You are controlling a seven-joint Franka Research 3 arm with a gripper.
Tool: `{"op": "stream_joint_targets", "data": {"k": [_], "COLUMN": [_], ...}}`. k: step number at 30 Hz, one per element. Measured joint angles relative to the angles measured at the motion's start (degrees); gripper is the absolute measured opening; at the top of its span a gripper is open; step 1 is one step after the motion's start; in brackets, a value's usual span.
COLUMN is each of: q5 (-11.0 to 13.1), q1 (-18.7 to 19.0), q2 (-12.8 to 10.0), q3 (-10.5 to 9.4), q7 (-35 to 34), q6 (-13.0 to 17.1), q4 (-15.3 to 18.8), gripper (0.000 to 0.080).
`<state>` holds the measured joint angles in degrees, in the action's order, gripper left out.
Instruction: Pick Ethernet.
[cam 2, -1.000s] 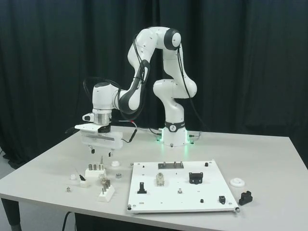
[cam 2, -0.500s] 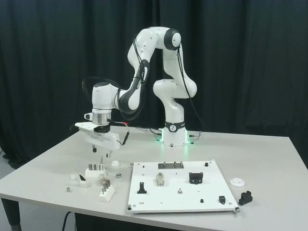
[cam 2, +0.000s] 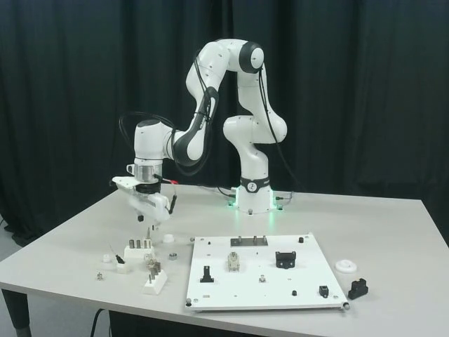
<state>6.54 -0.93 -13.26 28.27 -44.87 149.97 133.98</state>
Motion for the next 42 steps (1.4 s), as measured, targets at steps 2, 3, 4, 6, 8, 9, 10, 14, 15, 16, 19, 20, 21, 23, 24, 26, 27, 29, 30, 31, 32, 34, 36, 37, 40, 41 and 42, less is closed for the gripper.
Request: {"op": "stream_joint_targets", "data": {"k": [2, 3, 4, 6, 8, 9, 10, 14, 15, 16, 19, 20, 21, 23, 24, 26, 27, 29, 30, 31, 32, 34, 36, 37, 40, 41, 42], "q5": [0.0, 0.0, 0.0, 0.0, 0.0, 0.0, 0.0, 0.0, 0.0, 0.0, 0.0, 0.0, 0.0, 0.0, 0.0, 0.0, 0.0, 0.0, 0.0, 0.0, 0.0, -0.2, -0.4, -0.5, -0.6, -0.6, -0.6], "q1": [0.0, 0.0, 0.0, 0.0, 0.0, 0.0, 0.0, -0.1, -0.1, -0.1, -0.1, -0.1, -0.1, -0.1, -0.1, -0.1, -0.1, -0.1, -0.1, -0.1, -0.1, -0.1, 0.0, 0.0, 0.1, 0.2, 0.2], "q2": [0.0, 0.0, 0.0, 0.0, 0.0, 0.0, 0.0, 0.0, 0.0, 0.0, 0.0, -0.1, -0.1, -0.2, -0.2, -0.3, -0.4, -0.5, -0.6, -0.6, -0.7, -0.7, -0.8, -0.9, -1.0, -1.1, -1.1], "q3": [0.00, 0.00, 0.00, 0.00, 0.00, 0.01, 0.04, 0.17, 0.22, 0.30, 0.61, 0.71, 0.85, 1.11, 1.25, 1.53, 1.63, 1.80, 1.86, 1.89, 1.91, 1.91, 1.91, 1.91, 1.91, 1.91, 1.91], "q7": [-2.8, -4.2, -5.6, -7.9, -9.6, -10.4, -11.3, -15.3, -16.4, -17.4, -20.7, -21.7, -23.1, -25.4, -26.7, -29.7, -31.2, -34.9, -36.7, -38.7, -41.0, -44.8, -47.7, -48.9, -52.0, -53.2, -54.2], "q6": [0.0, 0.0, 0.0, 0.0, 0.0, 0.0, 0.0, 0.0, 0.0, 0.0, 0.0, 0.0, 0.0, 0.0, 0.0, 0.0, 0.0, 0.1, 0.1, 0.2, 0.3, 0.5, 0.7, 0.7, 0.8, 0.9, 0.9], "q4": [0.0, 0.0, 0.0, -0.1, -0.1, -0.1, -0.1, -0.1, -0.1, -0.1, -0.1, -0.1, -0.1, -0.1, -0.1, -0.1, -0.1, -0.1, -0.1, -0.1, -0.1, -0.1, -0.1, -0.1, -0.1, -0.1, -0.1], "gripper": [0.0800, 0.0800, 0.0800, 0.0800, 0.0800, 0.0800, 0.0800, 0.0800, 0.0800, 0.0800, 0.0800, 0.0800, 0.0800, 0.0800, 0.0800, 0.0800, 0.0800, 0.0800, 0.0800, 0.0800, 0.0800, 0.0800, 0.0800, 0.0800, 0.0800, 0.0800, 0.0800]}}
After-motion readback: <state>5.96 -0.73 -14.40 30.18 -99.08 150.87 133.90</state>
